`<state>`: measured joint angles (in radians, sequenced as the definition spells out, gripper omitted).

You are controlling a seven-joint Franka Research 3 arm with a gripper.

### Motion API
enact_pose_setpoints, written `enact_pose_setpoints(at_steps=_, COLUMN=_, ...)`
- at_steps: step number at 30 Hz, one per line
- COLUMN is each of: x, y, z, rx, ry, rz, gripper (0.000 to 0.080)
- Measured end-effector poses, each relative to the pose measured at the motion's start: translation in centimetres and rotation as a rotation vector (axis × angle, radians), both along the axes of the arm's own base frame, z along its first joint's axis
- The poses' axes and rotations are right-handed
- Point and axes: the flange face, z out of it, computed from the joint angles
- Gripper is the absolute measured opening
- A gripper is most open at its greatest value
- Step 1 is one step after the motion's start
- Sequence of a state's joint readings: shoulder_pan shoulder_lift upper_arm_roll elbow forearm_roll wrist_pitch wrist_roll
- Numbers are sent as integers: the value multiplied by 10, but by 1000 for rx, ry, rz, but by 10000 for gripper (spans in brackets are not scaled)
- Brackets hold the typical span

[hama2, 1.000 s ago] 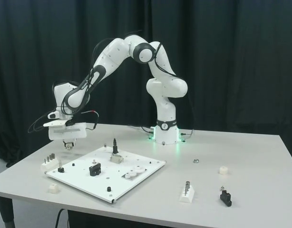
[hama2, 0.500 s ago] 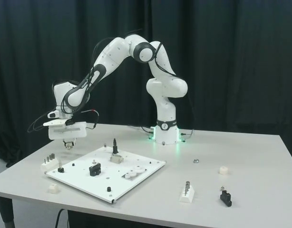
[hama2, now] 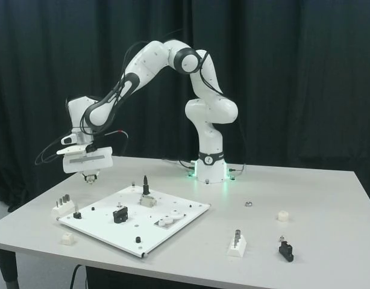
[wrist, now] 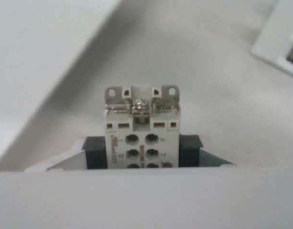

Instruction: Insert waterproof.

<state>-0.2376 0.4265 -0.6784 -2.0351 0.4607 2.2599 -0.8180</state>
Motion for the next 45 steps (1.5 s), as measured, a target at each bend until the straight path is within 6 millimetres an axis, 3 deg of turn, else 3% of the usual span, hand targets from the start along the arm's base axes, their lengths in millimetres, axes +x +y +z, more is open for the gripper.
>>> enact_pose_setpoints(at_steps=11, x=13, y=37, z=23, rx=49, ry=3, rz=93, gripper=310)
enact_pose_setpoints(at_steps=23, x=27, y=93, z=31, rx=55, ry=-8, rz=222, gripper=310)
enact_pose_setpoints(at_steps=45, x=29, y=208, z=14, rx=-21, ry=-92, rz=556, gripper=310)
